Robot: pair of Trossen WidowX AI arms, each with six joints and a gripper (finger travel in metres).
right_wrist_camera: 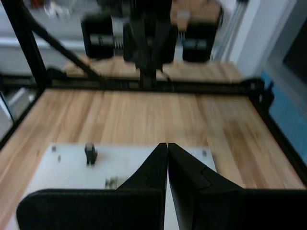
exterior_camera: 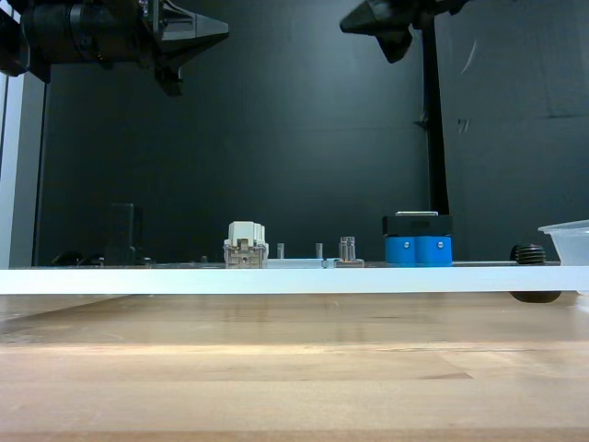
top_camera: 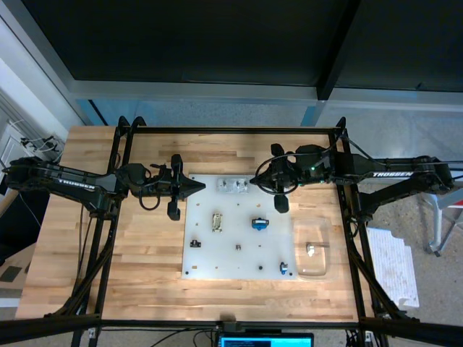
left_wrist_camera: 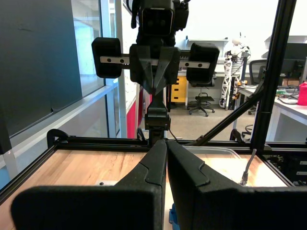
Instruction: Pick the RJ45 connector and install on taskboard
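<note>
1. Connector, high view: a greyish piece sits on the blue jack at the near right corner of the board, but it is too small to call it the plug for certain. The tray just right of the board holds a pale block. The left gripper hangs by the board's far left edge and the right gripper over its far edge, tips facing each other, both well apart from jack and tray
2. Low view: the left gripper and right gripper hang high above the board. A blue part with a dark top stands on the board, and the tray's rim shows at the right. I cannot tell here where the connector is
3. Left wrist view: the left gripper has its fingers pressed together tip to tip. The right arm stands beyond, and a thin grey line rises near the tray. I cannot tell whether it is the cable
4. Right wrist view: the right gripper has its fingers pressed together above the board; this view does not settle where the connector is
</note>
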